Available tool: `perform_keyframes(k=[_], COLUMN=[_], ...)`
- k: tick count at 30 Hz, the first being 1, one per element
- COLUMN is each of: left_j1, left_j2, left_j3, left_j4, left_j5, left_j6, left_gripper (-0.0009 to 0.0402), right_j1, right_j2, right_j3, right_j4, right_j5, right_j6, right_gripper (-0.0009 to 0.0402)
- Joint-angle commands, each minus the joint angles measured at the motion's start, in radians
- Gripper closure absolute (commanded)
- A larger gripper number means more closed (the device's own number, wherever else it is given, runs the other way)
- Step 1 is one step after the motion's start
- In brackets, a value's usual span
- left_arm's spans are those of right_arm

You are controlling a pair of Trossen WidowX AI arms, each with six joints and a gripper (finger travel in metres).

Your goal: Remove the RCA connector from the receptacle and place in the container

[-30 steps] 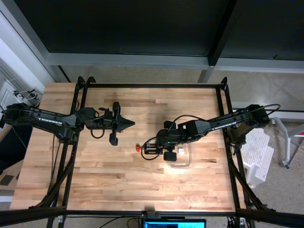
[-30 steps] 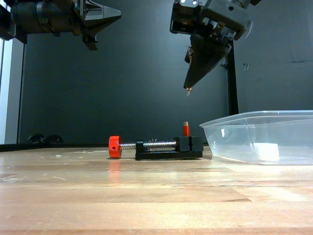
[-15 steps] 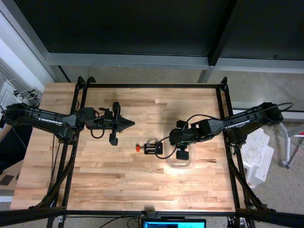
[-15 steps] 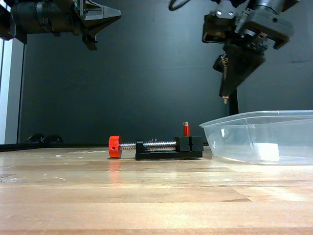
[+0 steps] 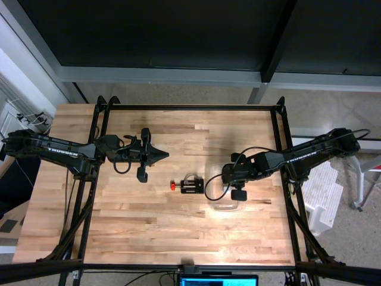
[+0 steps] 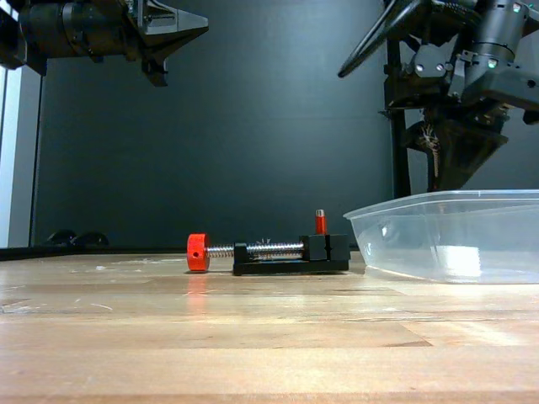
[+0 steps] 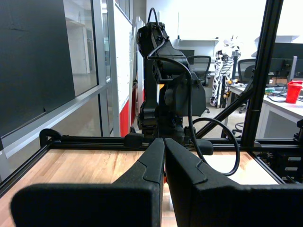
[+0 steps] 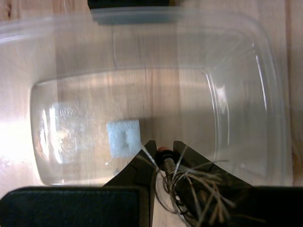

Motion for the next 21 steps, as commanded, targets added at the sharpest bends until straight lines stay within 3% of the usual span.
perform_keyframes(k=[1, 12, 21], left_j1=[0.0, 0.0, 0.0], left_j2=[0.0, 0.0, 0.0], left_j3=[0.0, 0.0, 0.0], left_j4=[0.0, 0.0, 0.0], left_j5=[0.0, 0.0, 0.0], left_j6=[0.0, 0.0, 0.0], left_gripper=[0.0393, 0.0393, 0.0393], right_j1=[0.002, 0.004, 0.004], right_j2=[0.0, 0.0, 0.0], right_j3=[-0.004, -0.004, -0.004], right_j4=[-0.001, 0.0, 0.003], right_j5=[0.0, 0.002, 0.002], right_j6=[0.0, 0.0, 0.0], right_gripper=[0.0378, 0.0278, 0.0246])
